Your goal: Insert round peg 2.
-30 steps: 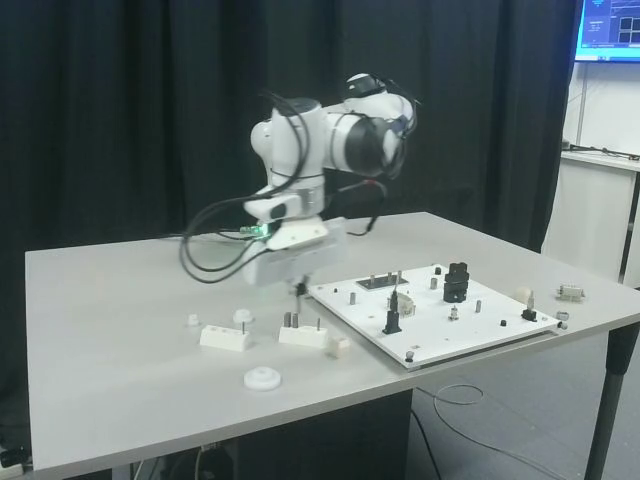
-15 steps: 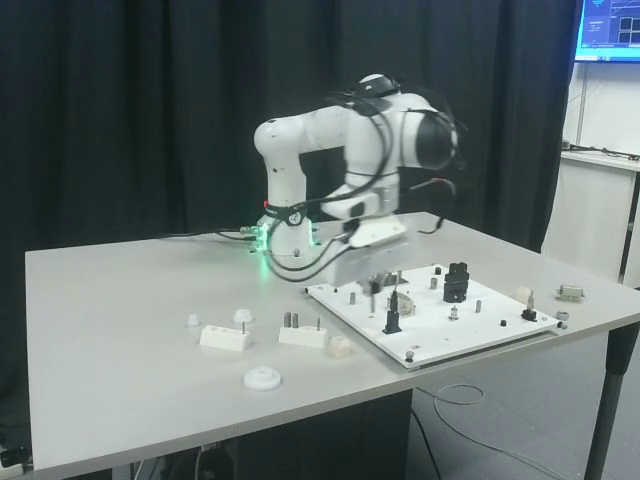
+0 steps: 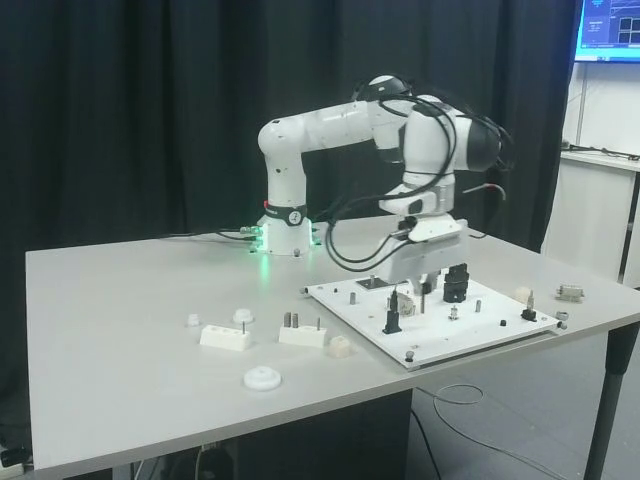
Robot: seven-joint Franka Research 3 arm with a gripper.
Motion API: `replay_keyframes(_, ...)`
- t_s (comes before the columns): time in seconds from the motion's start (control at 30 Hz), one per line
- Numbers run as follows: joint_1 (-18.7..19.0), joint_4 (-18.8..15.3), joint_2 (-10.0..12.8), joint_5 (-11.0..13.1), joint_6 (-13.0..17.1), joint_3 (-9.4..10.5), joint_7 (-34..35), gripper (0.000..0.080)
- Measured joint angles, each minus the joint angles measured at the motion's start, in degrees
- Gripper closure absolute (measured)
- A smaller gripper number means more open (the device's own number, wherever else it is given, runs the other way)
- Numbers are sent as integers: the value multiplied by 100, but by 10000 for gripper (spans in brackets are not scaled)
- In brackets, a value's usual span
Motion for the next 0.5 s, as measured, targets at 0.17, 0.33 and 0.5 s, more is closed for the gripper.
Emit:
replay_keyframes(0.17,172,0,0,-72,187,142,273,744)
replay_keyframes(0.33,290,0,2,-186,458,323,482,744)
replay_keyframes(0.5,365,0,2,-294,712,479,681,744)
